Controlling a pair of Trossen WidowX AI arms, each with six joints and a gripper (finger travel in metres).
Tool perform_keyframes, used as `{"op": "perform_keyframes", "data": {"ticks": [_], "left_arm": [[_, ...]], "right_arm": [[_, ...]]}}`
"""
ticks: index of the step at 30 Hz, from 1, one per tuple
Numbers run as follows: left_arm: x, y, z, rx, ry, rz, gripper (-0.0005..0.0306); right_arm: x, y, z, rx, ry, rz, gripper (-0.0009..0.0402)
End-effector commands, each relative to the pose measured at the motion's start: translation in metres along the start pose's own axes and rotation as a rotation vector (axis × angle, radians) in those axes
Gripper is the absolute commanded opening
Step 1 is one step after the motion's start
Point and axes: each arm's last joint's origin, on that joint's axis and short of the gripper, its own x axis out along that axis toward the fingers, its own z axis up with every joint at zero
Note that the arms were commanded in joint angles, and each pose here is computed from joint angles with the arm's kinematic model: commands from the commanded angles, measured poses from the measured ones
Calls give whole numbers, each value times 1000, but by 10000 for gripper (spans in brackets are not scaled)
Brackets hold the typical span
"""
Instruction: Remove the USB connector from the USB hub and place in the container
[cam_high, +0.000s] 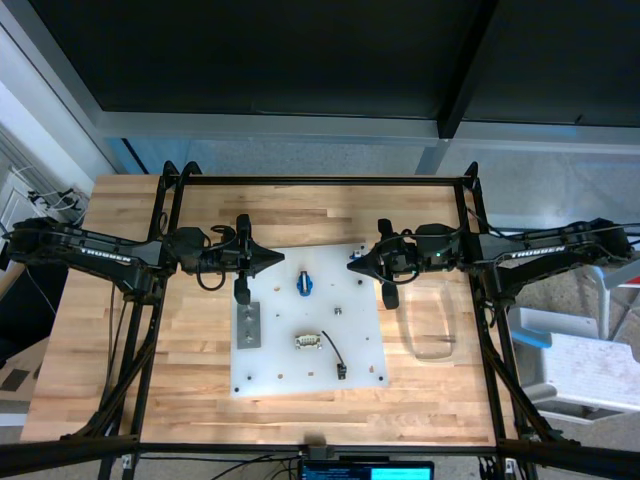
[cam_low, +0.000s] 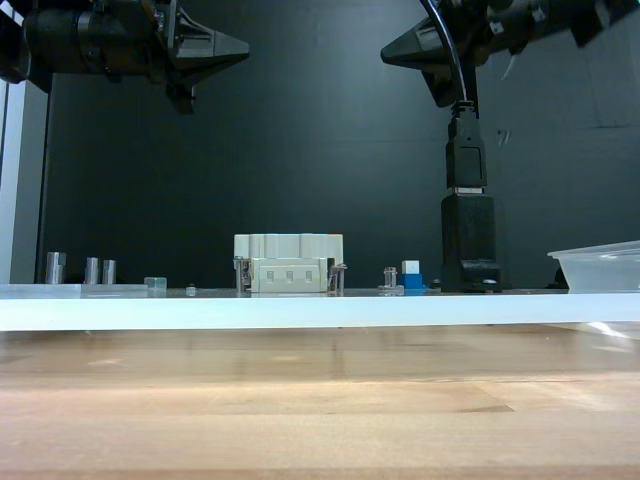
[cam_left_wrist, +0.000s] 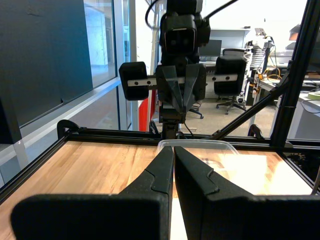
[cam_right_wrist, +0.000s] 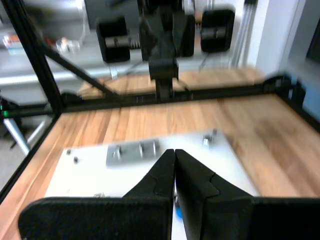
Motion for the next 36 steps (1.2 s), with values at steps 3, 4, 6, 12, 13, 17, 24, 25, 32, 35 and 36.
{"op": "perform_keyframes", "data": {"ticks": [3, 4, 6, 12, 13, 17, 24, 25, 32, 35, 36], "left_arm": [[0, 0, 0, 0, -1, 0, 1], [0, 0, 0, 0, -1, 0, 1], [0, 0, 0, 0, -1, 0, 1], [0, 0, 0, 0, -1, 0, 1], [0, 0, 0, 0, -1, 0, 1], [0, 0, 0, 0, -1, 0, 1], [0, 0, 0, 0, 0, 0, 1], [0, 0, 0, 0, 0, 0, 1], [0, 0, 0, 0, 0, 0, 1], [0, 0, 0, 0, 0, 0, 1], [0, 0, 0, 0, 0, 0, 1]], "right_arm": [[-4, 10, 16, 1, 190, 6, 0], [-4, 13, 19, -7, 223, 11, 0], [-5, 20, 25, -21, 279, 26, 0], [-6, 41, 33, -56, 418, 74, 0], [-7, 44, 34, -63, 430, 81, 0], [-7, 59, 31, -92, 494, 70, 0], [-3, 91, 20, -129, 580, 48, 0], [-2, 97, 18, -136, 589, 57, 0], [7, 121, 9, -118, 638, 53, 12], [11, 129, 5, -109, 656, 44, 27], [13, 132, 3, -116, 663, 38, 33]]}}
